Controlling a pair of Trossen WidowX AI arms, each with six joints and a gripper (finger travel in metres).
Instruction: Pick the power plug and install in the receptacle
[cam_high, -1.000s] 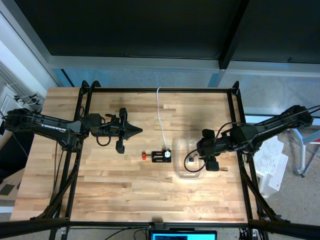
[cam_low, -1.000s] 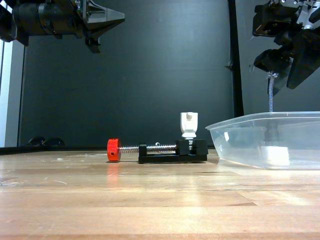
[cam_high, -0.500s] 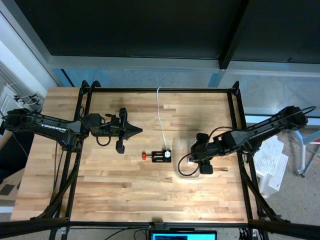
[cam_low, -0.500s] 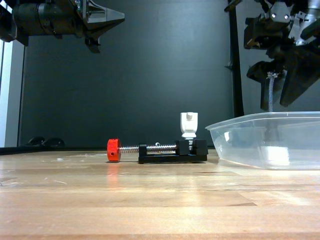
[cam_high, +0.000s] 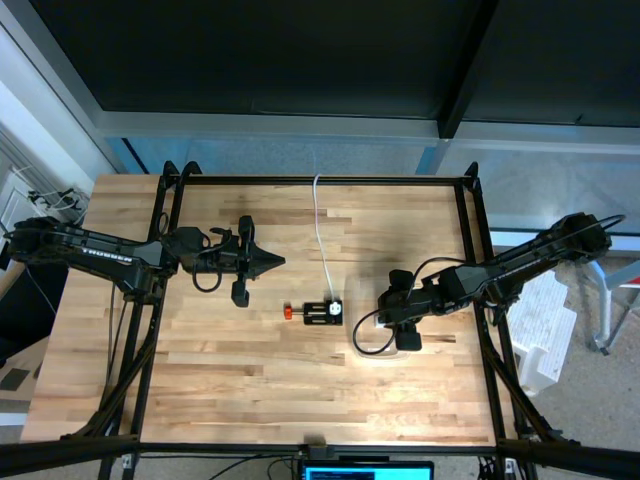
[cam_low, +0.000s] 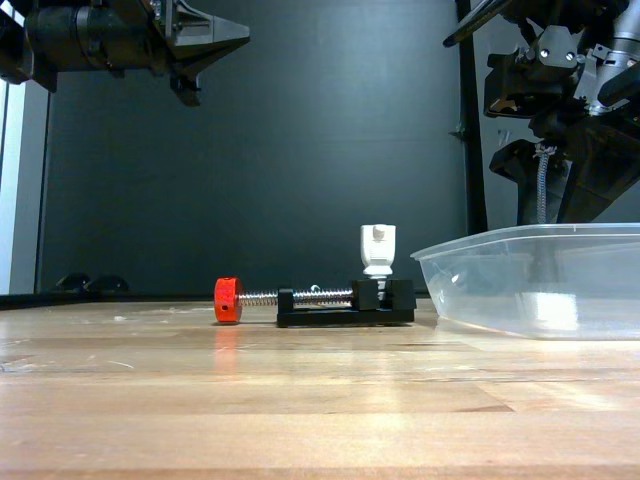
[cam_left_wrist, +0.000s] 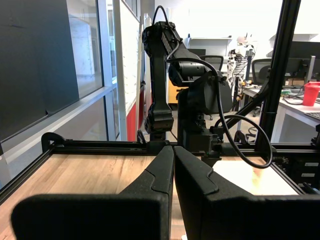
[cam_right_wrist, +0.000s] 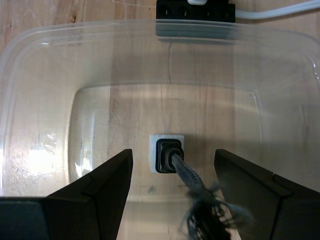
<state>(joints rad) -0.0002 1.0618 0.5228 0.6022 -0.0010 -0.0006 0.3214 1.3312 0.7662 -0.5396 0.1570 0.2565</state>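
r gripper (cam_right_wrist: 172, 151) has shifted toward 9 o'clock, now spread over the power plug (cam_right_wrist: 167, 156) in the clear tray (cam_right_wrist: 50, 42), 3 o'clock of the receptacle (cam_high: 336, 309); grasp looks next. l gripper (cam_left_wrist: 173, 150) pressed together, parked at 10 o'clock.

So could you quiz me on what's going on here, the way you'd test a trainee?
1. True or false: the left tool hangs shut, high above the table, well away from the clear tray.
2. The right tool, open, points down at which spot? A: the red knob. B: the clear tray. C: bare wood near the left arm.
3. Fill in the blank: the power plug sits in a small white ___ on the tray floor.

Key: 1 true; 2 B; 3 block.
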